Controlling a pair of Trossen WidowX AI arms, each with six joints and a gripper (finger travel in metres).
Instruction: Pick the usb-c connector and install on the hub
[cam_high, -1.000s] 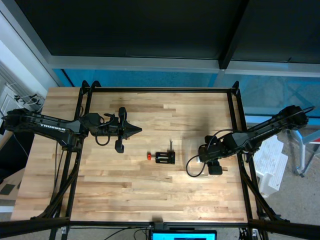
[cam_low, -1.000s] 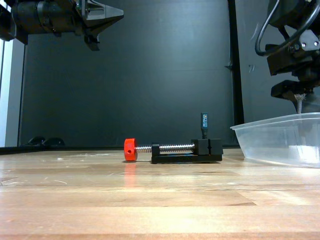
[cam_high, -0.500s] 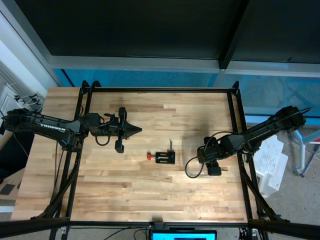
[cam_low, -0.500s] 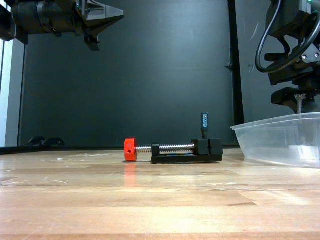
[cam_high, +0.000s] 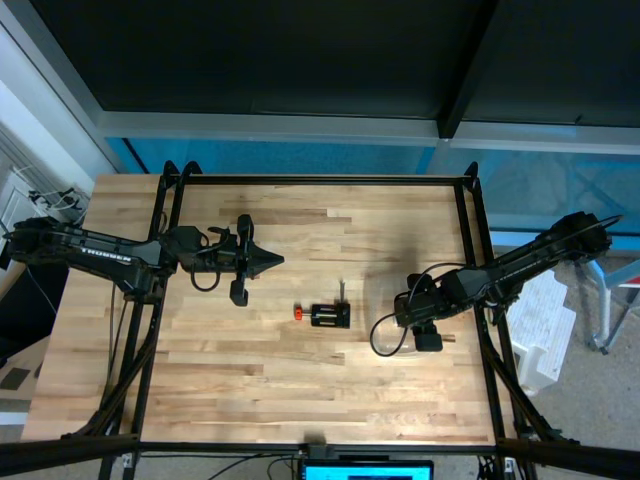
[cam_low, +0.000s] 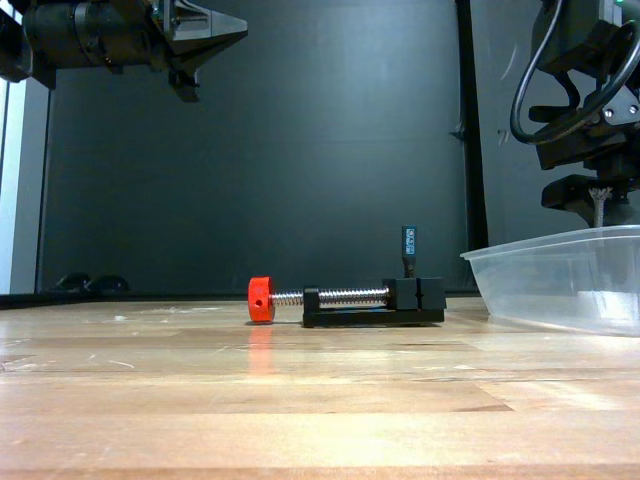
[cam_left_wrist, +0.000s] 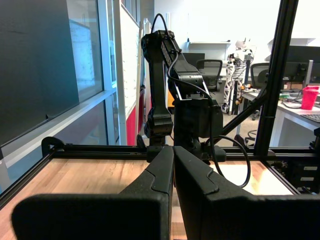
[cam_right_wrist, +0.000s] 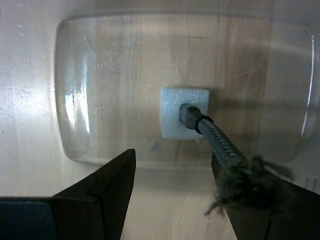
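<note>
The usb-c connector (cam_right_wrist: 189, 116) is a small dark plug stuck in a white foam square (cam_right_wrist: 172, 107) inside a clear tray (cam_right_wrist: 67, 100). A short braided stub (cam_low: 598, 205) with a frayed end rises from it. My right gripper (cam_right_wrist: 172, 152) hangs open straight above it, pointing down, and the stub's frayed end lies by one finger (cam_right_wrist: 250, 210). The hub (cam_high: 328, 315) is a black block with a red-orange knob (cam_low: 260, 299) and a thin upright stem (cam_low: 409, 245), mid-table. My left gripper (cam_high: 272, 260) hovers shut, high at the rear left.
The clear tray (cam_low: 560, 280) stands right of the hub on the wooden table. A black frame rail (cam_high: 478, 250) runs along the table's right side, behind the right arm (cam_high: 520, 265). Bare wood lies between the hub and the tray.
My right gripper has sunk a little toward the tray and shifted slightly left. The stub, the hub and the left arm have not moved.
</note>
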